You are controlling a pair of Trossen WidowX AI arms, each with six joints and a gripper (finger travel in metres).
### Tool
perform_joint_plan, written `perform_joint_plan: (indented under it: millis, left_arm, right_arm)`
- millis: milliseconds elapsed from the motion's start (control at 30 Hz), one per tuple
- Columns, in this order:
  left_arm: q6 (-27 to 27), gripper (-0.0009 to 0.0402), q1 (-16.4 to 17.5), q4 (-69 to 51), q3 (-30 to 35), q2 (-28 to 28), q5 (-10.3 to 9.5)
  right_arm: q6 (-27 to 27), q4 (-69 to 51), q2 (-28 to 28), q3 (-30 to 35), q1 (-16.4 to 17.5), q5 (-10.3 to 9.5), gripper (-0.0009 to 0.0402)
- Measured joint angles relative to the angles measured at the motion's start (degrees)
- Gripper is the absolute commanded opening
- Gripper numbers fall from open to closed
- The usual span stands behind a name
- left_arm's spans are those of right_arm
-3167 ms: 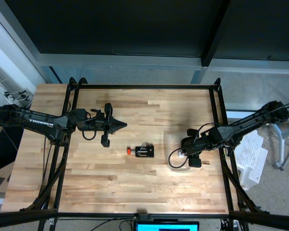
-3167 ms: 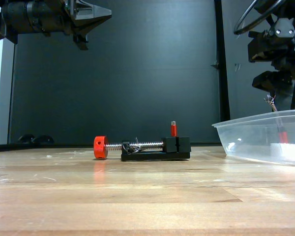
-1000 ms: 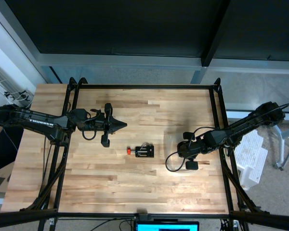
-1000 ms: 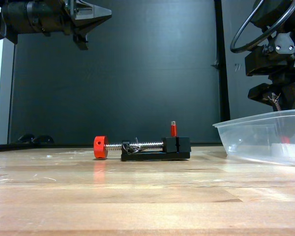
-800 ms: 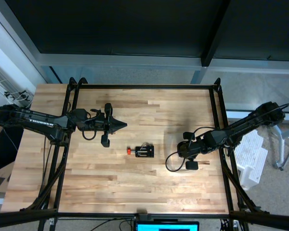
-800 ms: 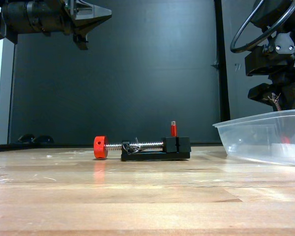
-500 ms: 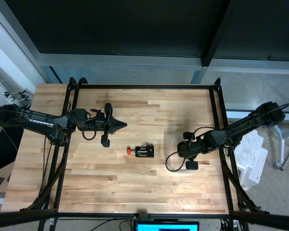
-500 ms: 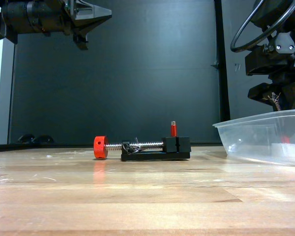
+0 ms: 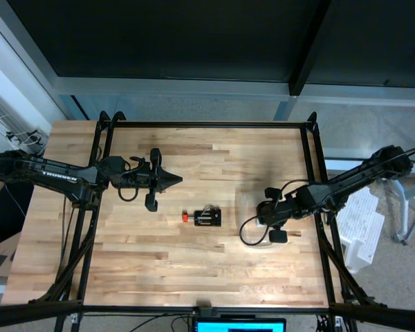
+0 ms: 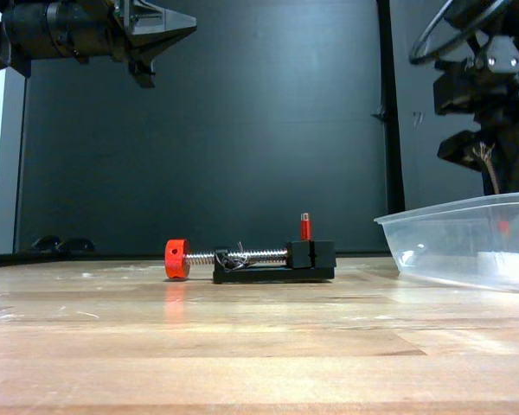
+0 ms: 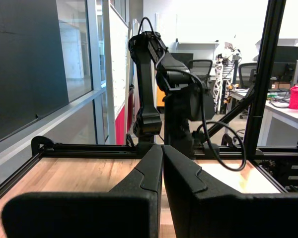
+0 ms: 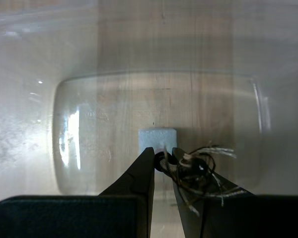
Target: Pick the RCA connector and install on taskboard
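Closest to me was the wooden table. Next came the board, lying flat near the middle of the table. It had a red nub at the end toward the left arm. A shiny screw ran along it, and a little red pin stood up on its other end. The board was well apart from both arms.

About as far from me, on the right arm's side, sat the tray, made of clear plastic. The right gripper hung over it, pointing down into it. Its two fingers were squeezed on the plug, a tiny dark bit much smaller than the fingers. So the plug was in the right gripper, over the tray and well apart from the board. Thin loose wires stuck out beside the plug. A small white square lay on the tray floor just past the fingertips. I could not tell if the plug touched the tray floor.

Farther back, the left gripper hung high over the table, pointing toward the middle. Its fingers were pressed together. It was well apart from the board too. Behind it all stood a dark wall.
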Motion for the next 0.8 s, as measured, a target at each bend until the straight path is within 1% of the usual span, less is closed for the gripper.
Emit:
perform_joint_plan:
  millis: [267, 433, 600, 800]
  left_arm:
    - [0.0, 0.0, 0.0, 0.0, -0.02, 0.0, 0.02]
    - [0.0, 0.0, 0.0, 0.0, -0.02, 0.0, 0.0]
    - [0.0, 0.0, 0.0, 0.02, -0.02, 0.0, 0.02]
    - [0.0, 0.0, 0.0, 0.0, -0.02, 0.0, 0.02]
  right_arm:
    - [0.0, -5.97, -3.02, 4.2, 0.0, -0.04, 0.0]
    - [0.0, -10.58, -3.34, 7.91, 0.0, -0.04, 0.0]
    - [0.0, -12.52, -3.34, 10.64, 0.0, -0.04, 0.0]
    - [0.02, -12.96, -3.34, 11.5, -0.02, -0.04, 0.0]
